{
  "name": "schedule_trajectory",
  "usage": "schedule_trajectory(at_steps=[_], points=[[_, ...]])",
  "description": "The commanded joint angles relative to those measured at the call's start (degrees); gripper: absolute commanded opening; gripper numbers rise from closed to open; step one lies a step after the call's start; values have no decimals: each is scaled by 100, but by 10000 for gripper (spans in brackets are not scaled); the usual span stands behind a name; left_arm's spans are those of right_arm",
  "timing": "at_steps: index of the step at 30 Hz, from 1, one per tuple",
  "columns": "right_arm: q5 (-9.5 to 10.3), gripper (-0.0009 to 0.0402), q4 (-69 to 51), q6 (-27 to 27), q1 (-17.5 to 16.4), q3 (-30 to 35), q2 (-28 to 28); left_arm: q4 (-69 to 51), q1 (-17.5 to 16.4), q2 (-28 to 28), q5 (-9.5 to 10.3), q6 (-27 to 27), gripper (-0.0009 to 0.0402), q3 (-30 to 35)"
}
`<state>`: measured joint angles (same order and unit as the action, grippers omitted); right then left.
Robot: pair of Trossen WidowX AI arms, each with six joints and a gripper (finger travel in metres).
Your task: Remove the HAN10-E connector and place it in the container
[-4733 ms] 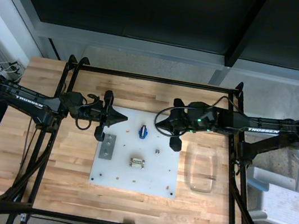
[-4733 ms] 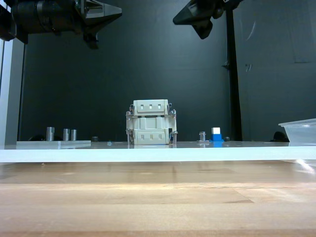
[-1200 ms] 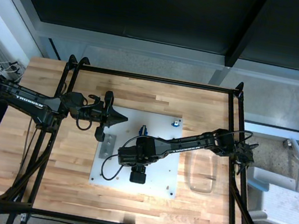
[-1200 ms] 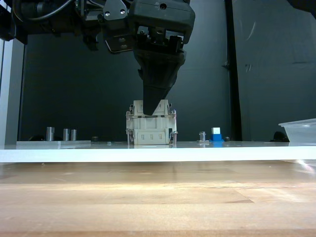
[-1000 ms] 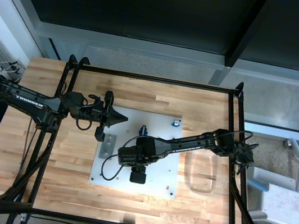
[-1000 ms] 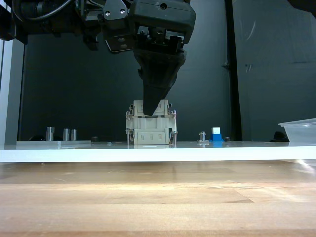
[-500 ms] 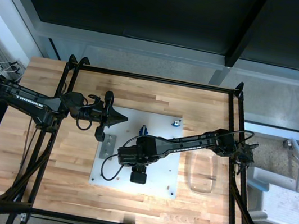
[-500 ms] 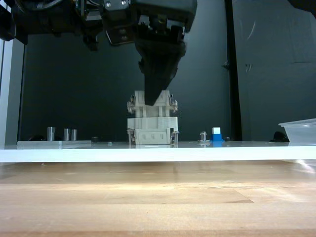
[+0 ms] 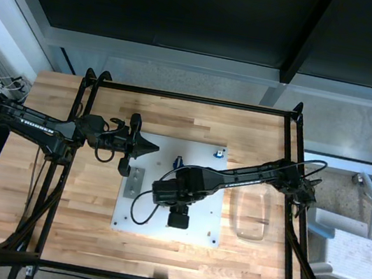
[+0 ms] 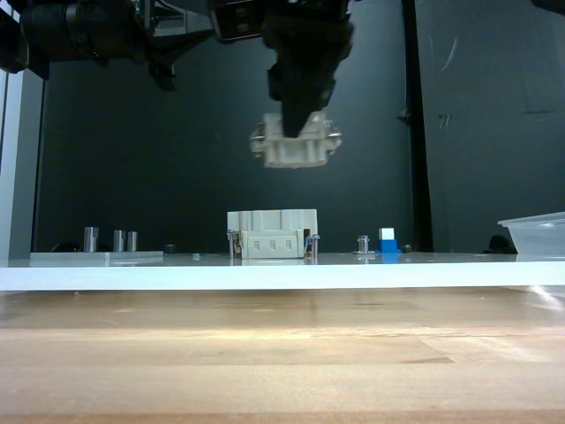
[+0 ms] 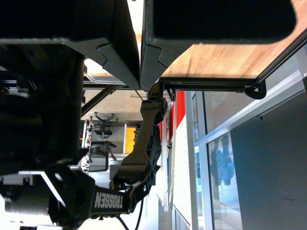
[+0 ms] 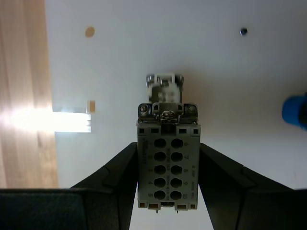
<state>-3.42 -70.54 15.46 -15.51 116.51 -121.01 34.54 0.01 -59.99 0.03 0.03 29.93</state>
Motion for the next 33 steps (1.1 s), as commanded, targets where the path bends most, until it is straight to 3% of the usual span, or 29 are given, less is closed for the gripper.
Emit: schedule_trajectory(at_steps=[1, 6, 25, 33], points=[[-24, 0, 20, 81, -28, -286, 271, 0, -2, 0, -2, 0, 0, 2], [-157, 0, 101, 275, -59, -907, 721, 0, 0, 0, -2, 0, 0, 2], [-166, 0, 669, 1333, -181, -3860, 2734, 0, 0, 0, -2, 0, 0, 2], [-177, 0, 745, 1764, -291, -4760, 3460, 0, -2, 0, -2, 0, 0, 2]])
